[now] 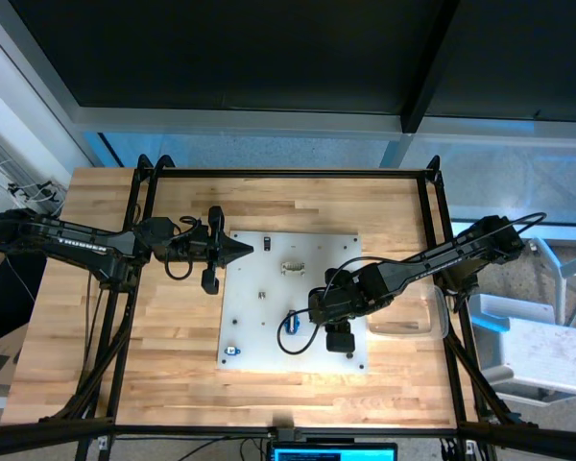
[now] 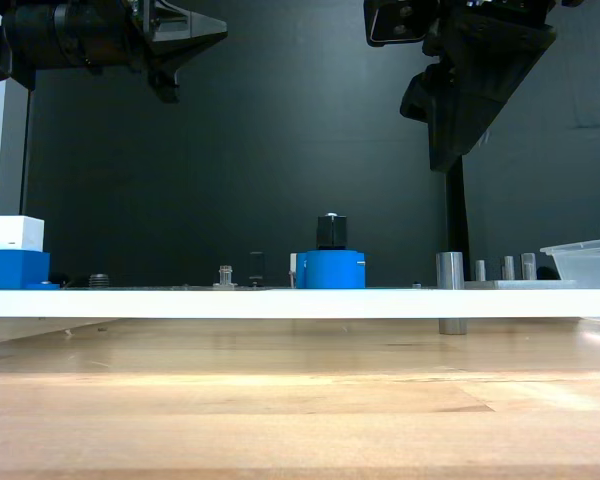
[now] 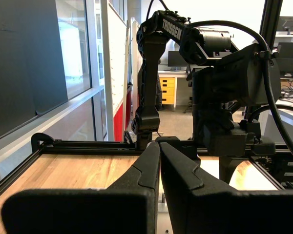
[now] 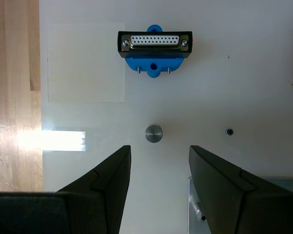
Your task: Pick the 16mm cylinder and place it in the taskboard
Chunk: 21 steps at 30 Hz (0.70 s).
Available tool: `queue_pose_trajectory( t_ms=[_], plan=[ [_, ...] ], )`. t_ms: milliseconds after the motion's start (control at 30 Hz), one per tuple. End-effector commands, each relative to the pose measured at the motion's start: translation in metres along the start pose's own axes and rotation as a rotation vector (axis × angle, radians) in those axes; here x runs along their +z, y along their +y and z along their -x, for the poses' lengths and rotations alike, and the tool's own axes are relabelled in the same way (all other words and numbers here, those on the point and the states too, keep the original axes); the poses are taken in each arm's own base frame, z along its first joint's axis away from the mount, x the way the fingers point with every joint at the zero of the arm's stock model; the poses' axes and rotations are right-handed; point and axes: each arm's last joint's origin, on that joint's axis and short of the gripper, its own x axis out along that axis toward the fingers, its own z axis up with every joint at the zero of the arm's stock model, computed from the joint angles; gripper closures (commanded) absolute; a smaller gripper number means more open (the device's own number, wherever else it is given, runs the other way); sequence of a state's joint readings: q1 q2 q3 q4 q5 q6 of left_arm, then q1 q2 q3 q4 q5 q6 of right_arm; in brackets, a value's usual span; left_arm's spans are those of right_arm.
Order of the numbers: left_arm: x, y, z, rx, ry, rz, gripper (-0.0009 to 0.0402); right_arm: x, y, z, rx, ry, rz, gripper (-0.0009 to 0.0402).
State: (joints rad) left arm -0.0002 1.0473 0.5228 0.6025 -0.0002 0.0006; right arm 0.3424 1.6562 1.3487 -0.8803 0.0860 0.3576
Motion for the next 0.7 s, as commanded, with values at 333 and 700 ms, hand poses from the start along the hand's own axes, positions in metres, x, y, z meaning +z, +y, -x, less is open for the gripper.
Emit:
queue_pose_trajectory(
  t_ms=[333, 700],
  plan=[
    [0.0000, 0.0000, 0.0000, 0.000, 0.000, 0.000, 0.0393, 0.0008, 0.0004, -0.0001, 0.003, -0.008, 0.000, 0.0228],
    [0.0000, 0.0000, 0.0000, 0.000, 0.000, 0.000, 0.0393, 0.0010, 0.0005, -0.0001, 0.004, -0.011, 0.000, 0.0229]
  ],
)
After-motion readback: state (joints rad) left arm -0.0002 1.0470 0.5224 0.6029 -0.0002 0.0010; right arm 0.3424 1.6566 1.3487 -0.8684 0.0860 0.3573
